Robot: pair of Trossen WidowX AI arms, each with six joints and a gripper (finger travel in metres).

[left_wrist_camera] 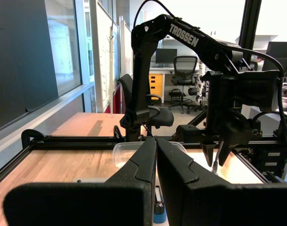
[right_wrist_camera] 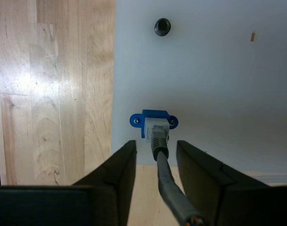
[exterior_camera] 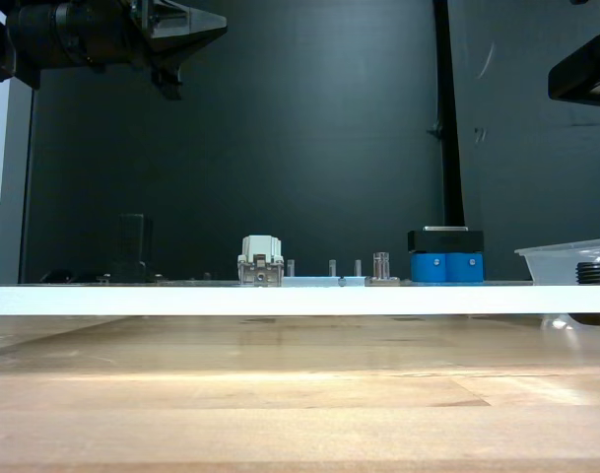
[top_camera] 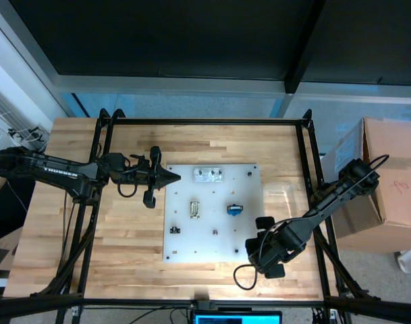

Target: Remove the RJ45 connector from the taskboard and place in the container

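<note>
The grey RJ45 connector point(right_wrist_camera: 158, 129) sits fully in its blue mount point(right_wrist_camera: 136, 120) near a corner of the white taskboard point(right_wrist_camera: 218, 84). Its dark cable point(right_wrist_camera: 169, 188) runs back between the fingers of my right gripper point(right_wrist_camera: 156, 146). That gripper is open, one finger on each side of the cable just behind the plug. From above, the right gripper point(top_camera: 259, 251) hangs over the board's near right corner and hides the mount. My left gripper point(top_camera: 173, 177) is shut on nothing and hovers high at the board's left edge, pointing right.
A clear plastic container point(top_camera: 284, 192) stands on the wood just right of the taskboard point(top_camera: 212, 236). The board also carries a beige socket point(top_camera: 194, 210), a blue block point(top_camera: 233, 210) and a metal fitting point(top_camera: 208, 175). A cardboard box point(top_camera: 387, 182) stands beyond the table's right edge.
</note>
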